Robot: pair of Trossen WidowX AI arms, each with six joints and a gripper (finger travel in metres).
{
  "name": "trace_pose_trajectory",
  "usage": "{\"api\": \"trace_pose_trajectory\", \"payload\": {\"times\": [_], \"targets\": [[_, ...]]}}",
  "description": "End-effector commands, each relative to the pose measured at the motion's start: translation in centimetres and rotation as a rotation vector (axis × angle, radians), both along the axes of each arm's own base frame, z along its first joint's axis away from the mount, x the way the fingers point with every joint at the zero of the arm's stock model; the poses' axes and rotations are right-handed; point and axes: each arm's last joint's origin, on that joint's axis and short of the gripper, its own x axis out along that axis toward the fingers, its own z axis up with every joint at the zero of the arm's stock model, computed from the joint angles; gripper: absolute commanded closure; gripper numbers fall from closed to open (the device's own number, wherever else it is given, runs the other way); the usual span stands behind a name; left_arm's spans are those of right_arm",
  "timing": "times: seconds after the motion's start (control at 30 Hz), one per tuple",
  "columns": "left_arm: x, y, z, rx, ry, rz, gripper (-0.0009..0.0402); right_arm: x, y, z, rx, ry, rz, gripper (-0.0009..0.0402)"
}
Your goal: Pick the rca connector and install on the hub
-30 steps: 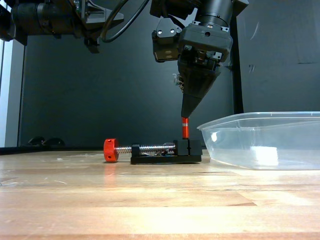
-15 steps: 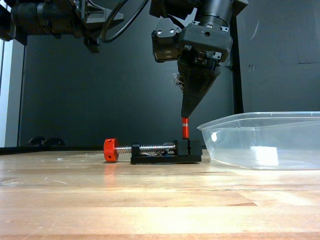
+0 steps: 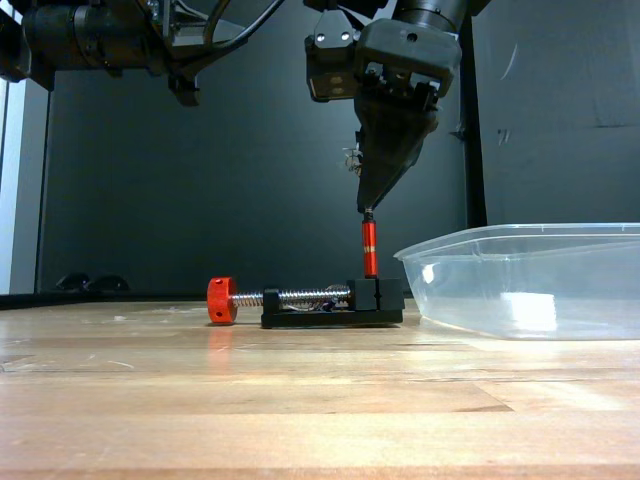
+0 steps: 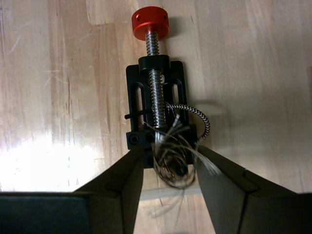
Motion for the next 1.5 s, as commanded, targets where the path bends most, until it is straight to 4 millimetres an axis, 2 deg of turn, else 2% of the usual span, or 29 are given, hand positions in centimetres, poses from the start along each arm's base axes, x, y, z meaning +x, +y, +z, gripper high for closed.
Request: {"api": "trace_pose_trajectory", "payload": {"times": [0.03, 0.33, 0.67, 1.23, 1.5], "targets": [[0.0, 0.0, 0.0, 0.0, 0.0, 0.0, 0.0393, -0.5, -0.1, 0.8, -0.002, -0.003, 0.002, 0.0225], [0.0, 0.0, 0.0, 0.0, 0.0, 0.0, 0.0393, -2.9, -0.5, 2.2, -0.018, -0.027, 0.044, 0.0224], [0.0, 0.0, 0.0, 0.0, 0.001, 0.0, 0.0393, -4.5, -0.9, 3.1, -0.019, -0.081, 0.059, 0.0251], [0.0, 0.0, 0.0, 0.0, 0.0, 0.0, 0.0393, -12.0, -4.6, 6.2, -0.064, -0.671, 0.084, 0.0394], [0.0, 0.0, 0.0, 0.0, 0.0, 0.0, 0.0393, -14.8, -5.6, 6.8, -0.062, -0.937, 0.078, 0.0393]]}}
